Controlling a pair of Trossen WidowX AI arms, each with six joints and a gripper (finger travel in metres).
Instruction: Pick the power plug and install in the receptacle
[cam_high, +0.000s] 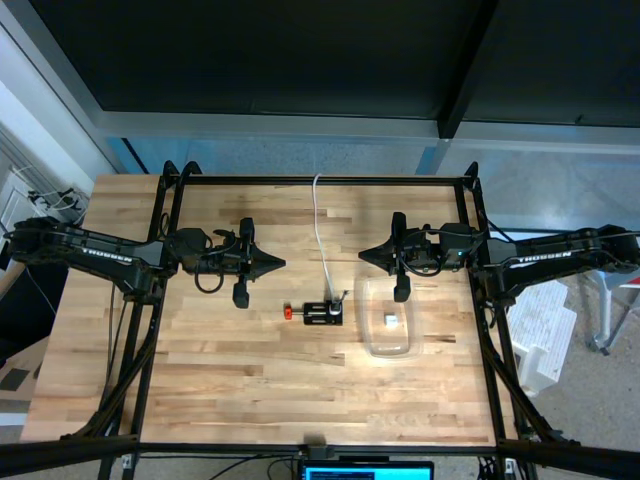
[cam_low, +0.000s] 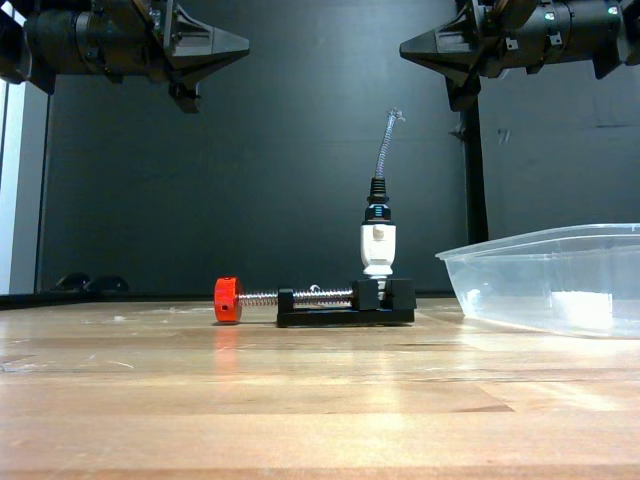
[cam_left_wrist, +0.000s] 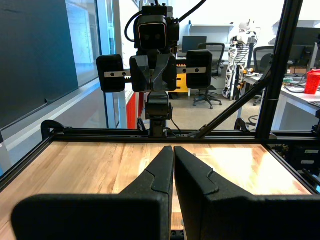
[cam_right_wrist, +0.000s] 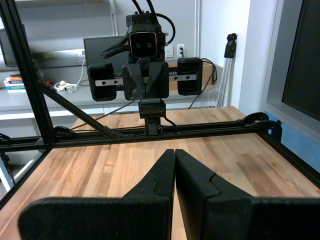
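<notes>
The receptacle (cam_high: 323, 313) is a black block fixture with a red knob (cam_low: 227, 299), standing mid-table, and its white cord (cam_high: 320, 230) runs off to the far edge. In the low view its white socket (cam_low: 378, 247) stands upright on the block. The dark power plug (cam_low: 377, 196) sits on top of the socket, its thin grey stem (cam_low: 385, 145) rising above. My left gripper (cam_high: 283, 264) hovers shut, high and to the left of the fixture. Shut as well, my right gripper (cam_high: 361, 254) hangs high to the right. Neither holds anything.
A clear plastic tray (cam_high: 375, 345) lies right of the fixture under the right arm, with a small white cube (cam_high: 390, 320) inside. A black frame (cam_high: 320, 181) borders the table. Each wrist view shows the opposite arm across the wood.
</notes>
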